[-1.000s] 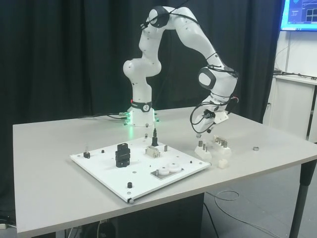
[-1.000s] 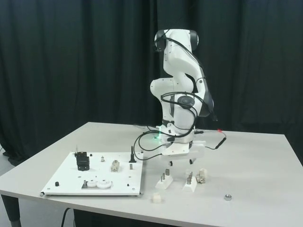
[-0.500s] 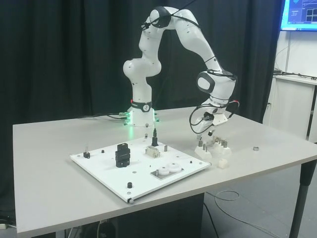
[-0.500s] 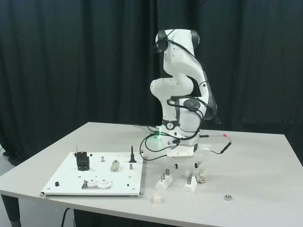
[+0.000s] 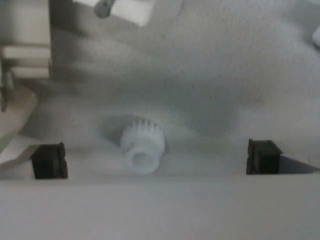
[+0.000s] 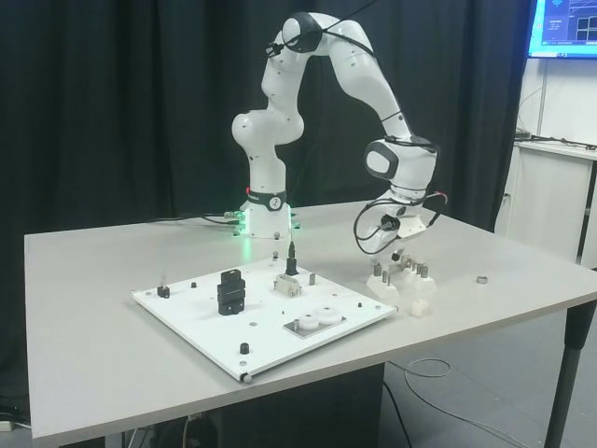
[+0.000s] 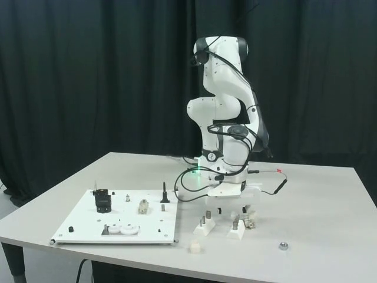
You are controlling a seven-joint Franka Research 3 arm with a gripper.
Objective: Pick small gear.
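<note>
Lowest in the wrist frame, the gripper (image 5: 155, 160) stands wide open with nothing held: one black fingertip (image 5: 49, 161) sits at lower left, the other at lower right, well apart. Just above centre-bottom between them lies the small gear (image 5: 143, 145), white, on the grey table (image 5: 225, 75), nearer the left pad than the right.

That offset is the risk, I judge: closing from here, one finger would reach the gear first and could push or tip it, and pads landing on the teeth could let it slip.

Only the wrist view shows the gear. In the first room view, right of centre, the gripper (image 6: 399, 250) hovers over white pin blocks (image 6: 384, 283), with the white board (image 6: 187, 322) at lower left.
</note>
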